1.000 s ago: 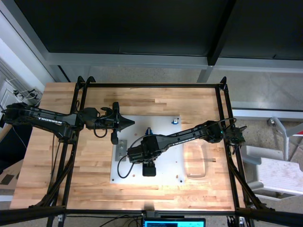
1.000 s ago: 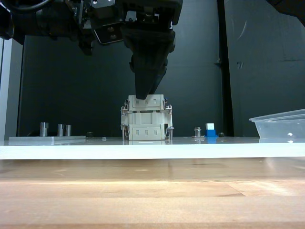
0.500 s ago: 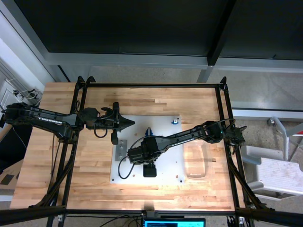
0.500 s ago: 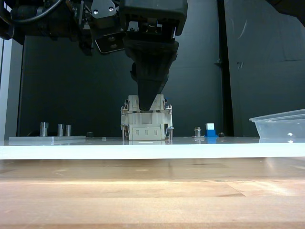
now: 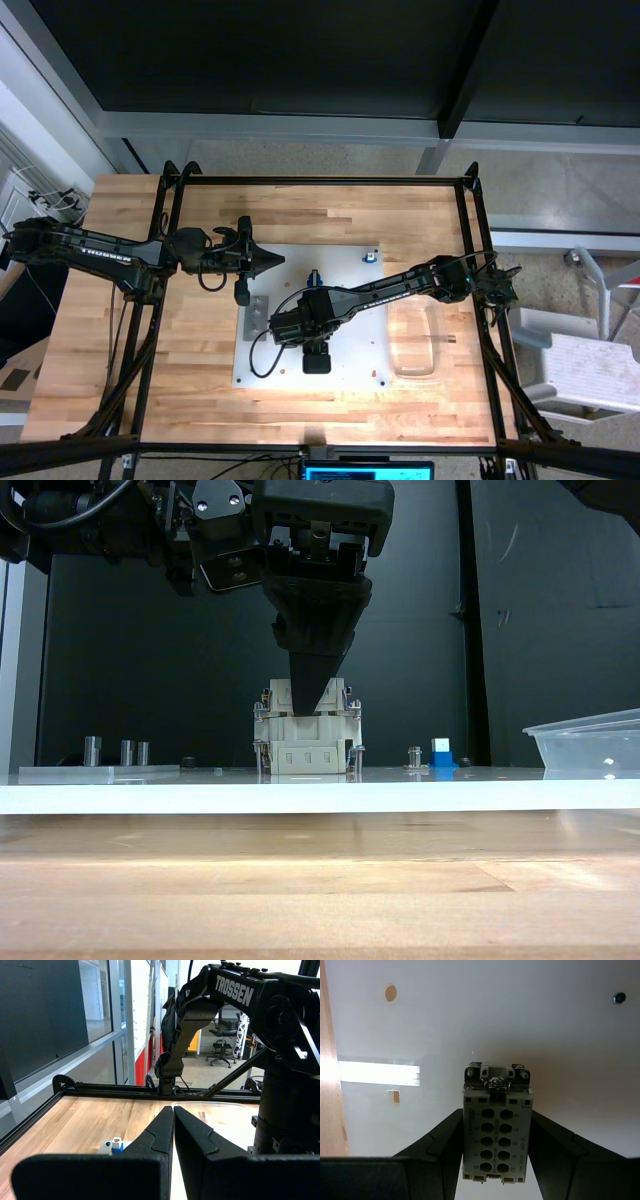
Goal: Remove the HAN10-E connector and place it in the container
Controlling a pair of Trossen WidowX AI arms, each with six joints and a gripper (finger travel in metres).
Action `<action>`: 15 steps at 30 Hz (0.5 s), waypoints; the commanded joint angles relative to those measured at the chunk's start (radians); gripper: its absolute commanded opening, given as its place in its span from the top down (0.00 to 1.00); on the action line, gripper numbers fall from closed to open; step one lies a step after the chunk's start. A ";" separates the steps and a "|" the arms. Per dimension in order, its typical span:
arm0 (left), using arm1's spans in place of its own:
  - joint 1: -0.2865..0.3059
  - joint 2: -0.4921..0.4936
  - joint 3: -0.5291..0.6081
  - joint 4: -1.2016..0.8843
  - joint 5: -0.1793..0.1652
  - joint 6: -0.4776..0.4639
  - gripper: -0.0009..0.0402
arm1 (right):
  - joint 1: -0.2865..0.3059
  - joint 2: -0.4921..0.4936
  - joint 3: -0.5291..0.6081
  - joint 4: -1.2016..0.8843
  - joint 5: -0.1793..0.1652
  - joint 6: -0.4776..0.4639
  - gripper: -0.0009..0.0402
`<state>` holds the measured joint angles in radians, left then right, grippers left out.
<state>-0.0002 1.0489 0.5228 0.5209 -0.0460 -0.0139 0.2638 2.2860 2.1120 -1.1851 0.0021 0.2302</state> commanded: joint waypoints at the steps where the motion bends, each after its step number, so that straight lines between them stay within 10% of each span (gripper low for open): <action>1: 0.000 0.000 0.000 0.000 0.000 0.000 0.98 | 0.000 -0.003 0.000 0.000 -0.004 -0.005 0.82; 15: 0.000 0.000 0.000 0.000 0.000 0.000 0.98 | 0.000 -0.043 0.000 -0.032 -0.003 -0.012 0.95</action>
<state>-0.0002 1.0489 0.5224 0.5213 -0.0460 -0.0139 0.2642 2.2444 2.1113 -1.2133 -0.0059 0.2127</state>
